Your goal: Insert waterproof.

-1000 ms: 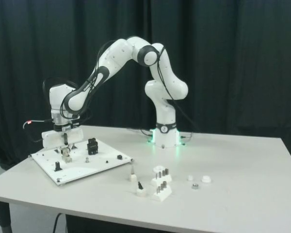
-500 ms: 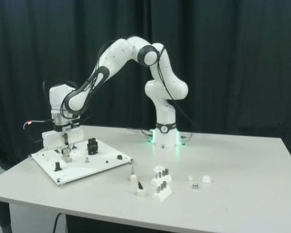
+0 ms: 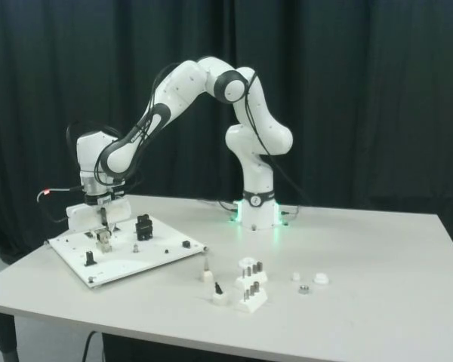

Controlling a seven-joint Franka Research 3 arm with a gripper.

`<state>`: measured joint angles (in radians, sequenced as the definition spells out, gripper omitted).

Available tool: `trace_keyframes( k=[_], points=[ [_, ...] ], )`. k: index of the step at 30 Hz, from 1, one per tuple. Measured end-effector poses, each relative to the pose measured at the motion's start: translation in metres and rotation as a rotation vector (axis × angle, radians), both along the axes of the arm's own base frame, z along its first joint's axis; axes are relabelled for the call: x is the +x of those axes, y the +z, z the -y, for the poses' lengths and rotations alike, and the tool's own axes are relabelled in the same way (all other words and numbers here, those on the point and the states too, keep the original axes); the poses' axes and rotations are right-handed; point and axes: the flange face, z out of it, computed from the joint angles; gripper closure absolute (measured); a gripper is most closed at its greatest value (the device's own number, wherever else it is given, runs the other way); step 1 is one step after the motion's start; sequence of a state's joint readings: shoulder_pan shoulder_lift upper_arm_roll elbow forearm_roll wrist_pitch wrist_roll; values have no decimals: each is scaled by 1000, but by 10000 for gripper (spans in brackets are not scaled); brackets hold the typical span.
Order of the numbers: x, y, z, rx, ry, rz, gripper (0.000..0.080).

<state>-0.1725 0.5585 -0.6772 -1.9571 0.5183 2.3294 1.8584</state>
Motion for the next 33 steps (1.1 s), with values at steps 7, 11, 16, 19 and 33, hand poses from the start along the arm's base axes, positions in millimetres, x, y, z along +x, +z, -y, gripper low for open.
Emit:
trace_keyframes(
  k=[7,11,16,19,33],
  points=[
    [1,-2,-1,-5,-14,-1,489],
    [1,-1,-1,-6,-15,-1,489],
    [2,-1,-1,-8,-10,-5,489],
    [3,-1,-2,-13,1,-13,489],
    [2,5,-3,-38,-55,-43,82]
  ],
)
